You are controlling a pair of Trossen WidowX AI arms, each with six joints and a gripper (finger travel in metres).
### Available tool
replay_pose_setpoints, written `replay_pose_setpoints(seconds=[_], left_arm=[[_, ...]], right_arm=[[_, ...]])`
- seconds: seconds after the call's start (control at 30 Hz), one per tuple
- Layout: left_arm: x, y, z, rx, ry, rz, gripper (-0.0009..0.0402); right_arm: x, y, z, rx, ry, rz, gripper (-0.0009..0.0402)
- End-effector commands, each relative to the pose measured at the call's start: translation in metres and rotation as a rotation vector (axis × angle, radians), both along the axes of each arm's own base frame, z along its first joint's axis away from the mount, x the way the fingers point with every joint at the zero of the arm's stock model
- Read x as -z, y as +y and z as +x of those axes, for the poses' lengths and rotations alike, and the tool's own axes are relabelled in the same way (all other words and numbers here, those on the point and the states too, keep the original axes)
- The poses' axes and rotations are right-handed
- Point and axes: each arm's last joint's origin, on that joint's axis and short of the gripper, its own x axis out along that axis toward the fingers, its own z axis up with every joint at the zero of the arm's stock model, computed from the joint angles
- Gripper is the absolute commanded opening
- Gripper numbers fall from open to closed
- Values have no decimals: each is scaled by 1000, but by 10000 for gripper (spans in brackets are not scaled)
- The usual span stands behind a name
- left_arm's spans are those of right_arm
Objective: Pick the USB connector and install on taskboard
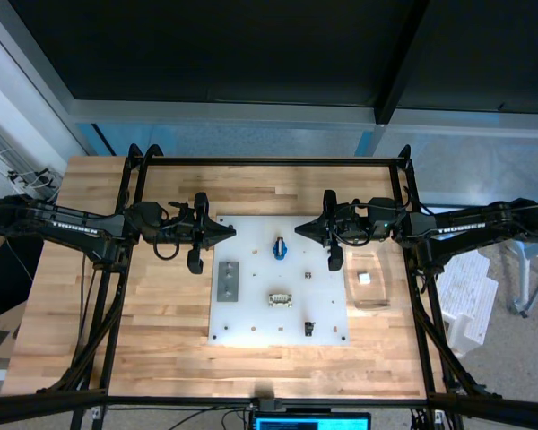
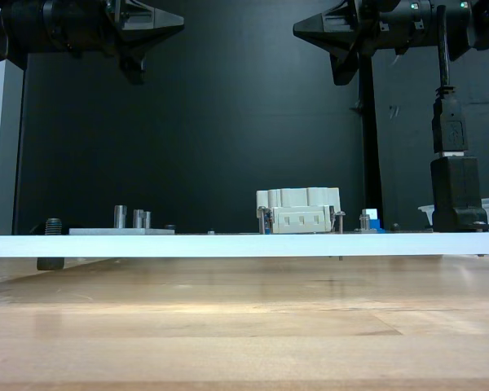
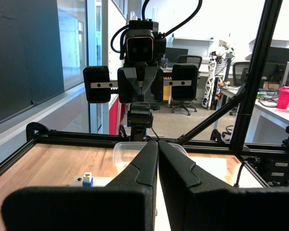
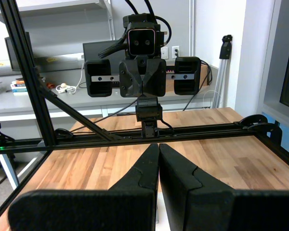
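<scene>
The USB connector (image 2: 450,126), a small black plug, stands upright on the black socket (image 2: 457,195), its silver end meeting the socket's top. A thin dark cable rises from the plug. Seen from above, plug and socket (image 1: 310,327) sit near the near edge of the taskboard (image 1: 251,315), right of its middle.

The white taskboard lies flat on the wooden desk (image 1: 143,340). It also carries a grey block (image 1: 227,280) at the left, a silver connector (image 1: 281,299) in the middle and a blue part (image 1: 280,248) further back.

Just beside the board's right edge is a clear tray (image 1: 382,300) holding a small white cube (image 1: 365,279).

The left pincer (image 1: 234,229) hangs high over the board's far left corner, pointing inward. Its fingers (image 3: 144,166) are pressed together on nothing. The right pincer (image 1: 297,229) hangs high over the far right part of the board, facing the left one. Its fingers (image 4: 145,168) are likewise pressed together and hold nothing.
</scene>
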Motion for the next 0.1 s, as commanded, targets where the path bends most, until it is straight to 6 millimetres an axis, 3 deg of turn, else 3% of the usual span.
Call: replay_pose_setpoints(seconds=[0.03,0.1], left_arm=[[0,0,0,0,0,0,0],[0,0,0,0,0,0,0]], right_arm=[[0,0,0,0,0,0,0],[0,0,0,0,0,0,0]])
